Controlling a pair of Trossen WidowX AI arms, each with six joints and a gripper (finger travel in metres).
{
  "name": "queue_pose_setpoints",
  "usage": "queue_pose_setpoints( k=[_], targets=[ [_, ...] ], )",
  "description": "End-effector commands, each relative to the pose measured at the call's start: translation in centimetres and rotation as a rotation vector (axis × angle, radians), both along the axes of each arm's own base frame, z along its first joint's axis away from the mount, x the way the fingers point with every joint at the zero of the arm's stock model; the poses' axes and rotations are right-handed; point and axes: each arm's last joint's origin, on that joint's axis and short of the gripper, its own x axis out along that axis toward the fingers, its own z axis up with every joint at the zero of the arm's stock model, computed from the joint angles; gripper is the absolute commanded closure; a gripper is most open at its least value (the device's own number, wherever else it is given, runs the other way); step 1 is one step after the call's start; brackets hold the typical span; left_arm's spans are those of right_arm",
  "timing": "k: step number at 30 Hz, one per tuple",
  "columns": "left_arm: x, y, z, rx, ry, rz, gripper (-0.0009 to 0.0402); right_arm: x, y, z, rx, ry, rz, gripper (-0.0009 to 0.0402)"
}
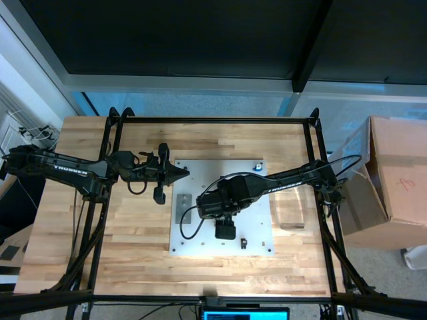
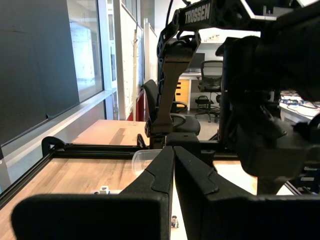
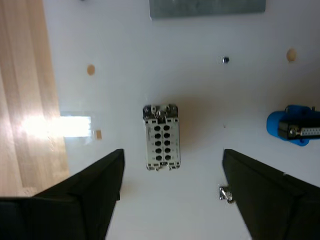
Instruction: Remove the HAN10E connector from the taskboard and place in the container
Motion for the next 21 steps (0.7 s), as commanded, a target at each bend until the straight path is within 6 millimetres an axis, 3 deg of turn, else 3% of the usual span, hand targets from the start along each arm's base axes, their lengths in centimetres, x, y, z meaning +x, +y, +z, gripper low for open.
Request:
queue_pose_setpoints(
  k=[1, 21],
  targets=[
    [0.0, 0.0, 0.0, 0.0, 0.001, 0.0, 0.0393, -0.1, 0.1, -0.4, -0.004, 0.014, 0.002, 0.0078],
    [0.0, 0.0, 0.0, 0.0, 0.0, 0.0, 0.0393, 0.1, 0.7, -5.2, -0.015, 0.025, 0.015, 0.0071]
  ],
)
